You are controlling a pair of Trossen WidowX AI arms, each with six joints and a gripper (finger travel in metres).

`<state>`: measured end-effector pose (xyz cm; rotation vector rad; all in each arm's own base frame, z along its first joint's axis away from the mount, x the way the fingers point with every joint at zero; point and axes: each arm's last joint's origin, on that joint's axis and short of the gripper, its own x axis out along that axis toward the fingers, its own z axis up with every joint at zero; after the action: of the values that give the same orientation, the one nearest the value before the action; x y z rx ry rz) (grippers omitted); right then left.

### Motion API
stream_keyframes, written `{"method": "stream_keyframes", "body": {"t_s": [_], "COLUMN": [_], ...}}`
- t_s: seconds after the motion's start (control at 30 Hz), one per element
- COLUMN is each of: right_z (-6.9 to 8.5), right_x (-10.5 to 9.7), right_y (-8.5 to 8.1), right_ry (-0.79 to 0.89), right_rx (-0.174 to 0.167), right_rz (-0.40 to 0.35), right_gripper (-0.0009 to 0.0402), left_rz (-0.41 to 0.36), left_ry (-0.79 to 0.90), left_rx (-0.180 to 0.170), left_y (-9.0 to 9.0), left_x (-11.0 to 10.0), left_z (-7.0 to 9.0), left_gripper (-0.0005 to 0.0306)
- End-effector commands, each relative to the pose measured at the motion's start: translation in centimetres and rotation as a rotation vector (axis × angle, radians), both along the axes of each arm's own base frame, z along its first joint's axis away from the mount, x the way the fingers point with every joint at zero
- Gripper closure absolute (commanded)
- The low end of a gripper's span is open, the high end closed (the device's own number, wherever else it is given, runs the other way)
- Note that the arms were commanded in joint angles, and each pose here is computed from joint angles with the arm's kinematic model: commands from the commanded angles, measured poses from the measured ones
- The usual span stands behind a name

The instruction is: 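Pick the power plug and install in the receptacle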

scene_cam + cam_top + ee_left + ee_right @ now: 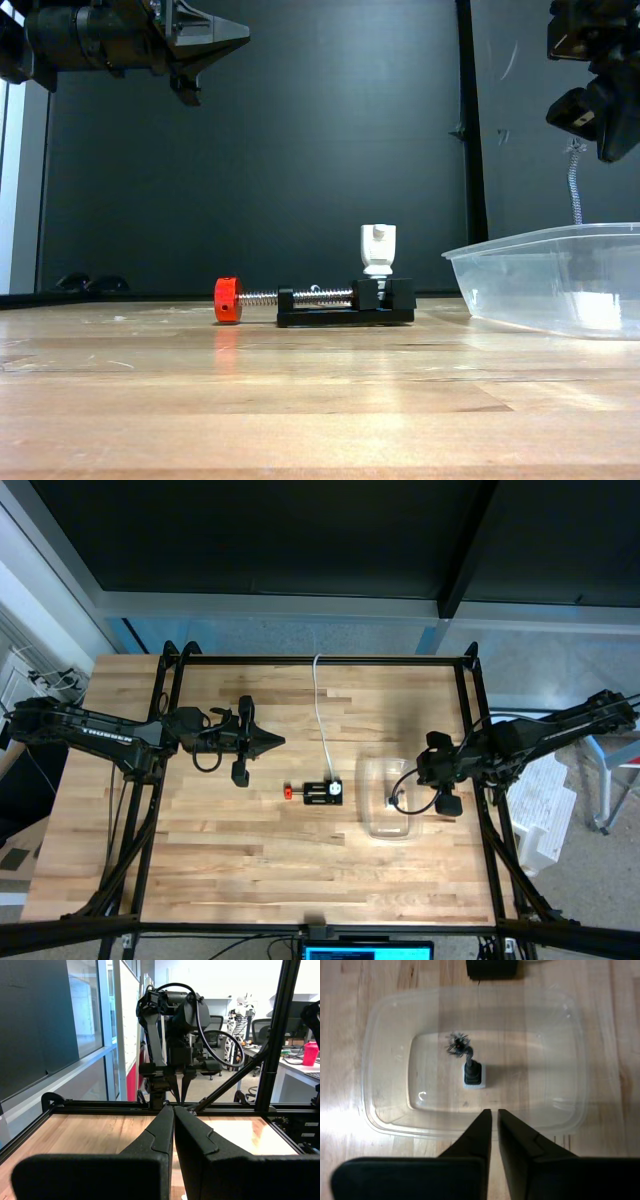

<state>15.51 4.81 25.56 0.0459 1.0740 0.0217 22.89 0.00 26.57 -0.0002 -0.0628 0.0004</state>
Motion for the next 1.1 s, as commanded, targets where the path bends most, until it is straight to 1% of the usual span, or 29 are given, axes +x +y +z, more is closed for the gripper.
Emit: {"method": "stream_keyframes", "body": {"t_s": [0.03, 0.17, 0.23, 0.3, 0.33, 0.37, 0.4, 0.47, 0.57, 0.73, 0.77, 0.83, 0.87, 1.1], "right_z": [-0.3, -1.0, -1.4, -1.6, -1.8, -1.9, -2.1, -2.4, -2.8, -3.4, -3.5, -3.7, -3.9, -4.7], "right_x": [0.6, 1.4, 1.9, 2.4, 2.6, 2.8, 3.0, 3.2, 3.6, 4.3, 4.4, 4.5, 4.6, 5.1], "right_y": [0.4, 0.8, 1.1, 1.4, 1.6, 1.7, 1.9, 2.1, 2.4, 2.8, 2.8, 2.9, 2.9, 3.2], "right_ry": [0.024, 0.053, 0.055, 0.051, 0.047, 0.041, 0.043, 0.049, 0.055, 0.054, 0.057, 0.061, 0.063, 0.051], "right_rx": [-0.001, -0.006, -0.024, -0.027, -0.027, -0.038, -0.037, -0.058, -0.057, -0.058, -0.062, -0.084, -0.085, -0.078], "right_rz": [-0.010, -0.018, -0.033, -0.029, -0.027, -0.034, -0.039, -0.048, -0.049, -0.046, -0.047, -0.054, -0.054, -0.050], "right_gripper": [0.0328, 0.0268, 0.0239, 0.0213, 0.0202, 0.0192, 0.0183, 0.0169, 0.0157, 0.0155, 0.0155, 0.0155, 0.0155, 0.0155], "left_rz": [0.000, 0.000, 0.000, 0.000, 0.000, 0.000, 0.000, 0.000, 0.000, 0.000, 0.000, 0.000, 0.000, 0.000], "left_ry": [0.000, 0.000, 0.000, 0.000, 0.000, 0.000, 0.000, 0.000, 0.000, 0.000, 0.000, 0.000, 0.000, 0.000], "left_rx": [0.000, 0.000, 0.000, 0.000, 0.000, 0.000, 0.000, 0.000, 0.000, 0.000, 0.000, 0.000, 0.000, 0.000], "left_y": [0.0, 0.0, 0.0, 0.0, 0.0, 0.0, 0.0, 0.0, 0.0, 0.0, 0.0, 0.0, 0.0, 0.0], "left_x": [0.0, 0.0, 0.0, 0.0, 0.0, 0.0, 0.0, 0.0, 0.0, 0.0, 0.0, 0.0, 0.0, 0.0], "left_z": [0.0, 0.0, 0.0, 0.0, 0.0, 0.0, 0.0, 0.0, 0.0, 0.0, 0.0, 0.0, 0.0, 0.0], "left_gripper": [0.0300, 0.0300, 0.0300, 0.0300, 0.0300, 0.0300, 0.0300, 0.0300, 0.0300, 0.0300, 0.0300, 0.0300, 0.0300, 0.0300]}}
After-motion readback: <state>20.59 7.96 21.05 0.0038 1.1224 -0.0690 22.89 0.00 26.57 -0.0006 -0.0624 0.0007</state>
